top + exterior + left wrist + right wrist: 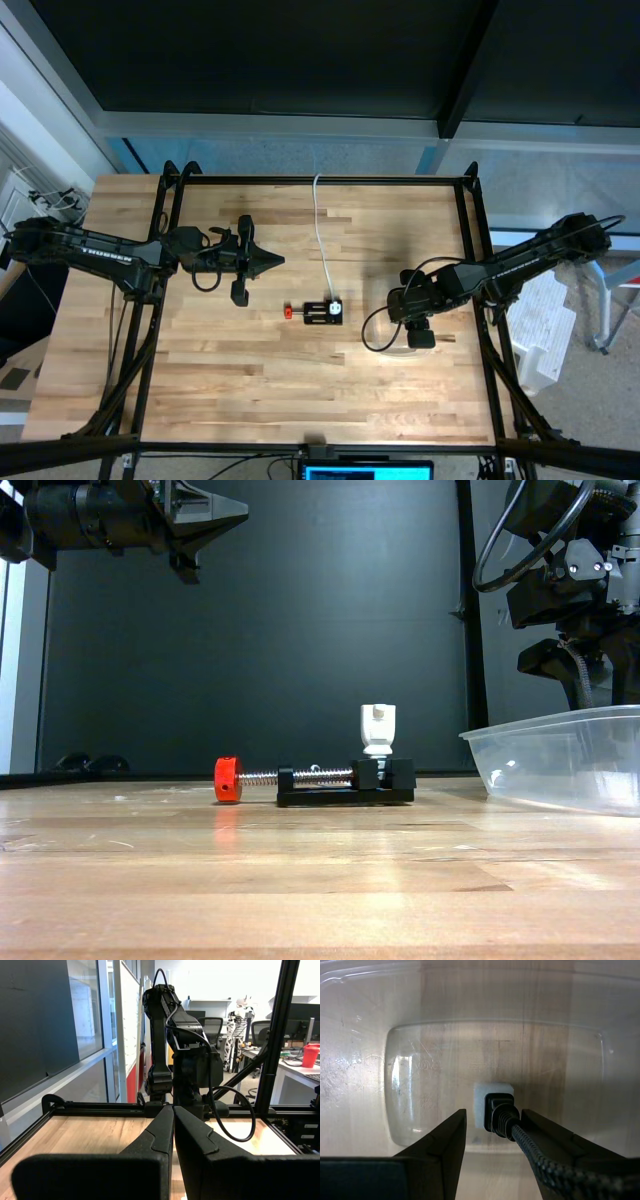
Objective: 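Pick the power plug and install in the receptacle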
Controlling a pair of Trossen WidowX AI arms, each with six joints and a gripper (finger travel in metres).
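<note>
The power plug (500, 1111) is a small black body with a braided black cable, lying against a small white cube (491, 1094) on the floor of a clear plastic tray (395, 1085). My right gripper (493, 1111) hangs open above the tray, one finger on each side of the plug and neither touching it. The receptacle (336, 308), white and round-faced, stands upright (378, 728) in a black vise (345, 780) with an orange-red knob (228, 779) at the table's middle. My left gripper (272, 261) is shut and empty, raised high left of the vise.
The receptacle's white cable (320, 225) runs from the vise to the table's far edge. The clear tray (560, 765) sits right of the vise under the right arm (520, 260). A black frame (320, 180) borders the table.
</note>
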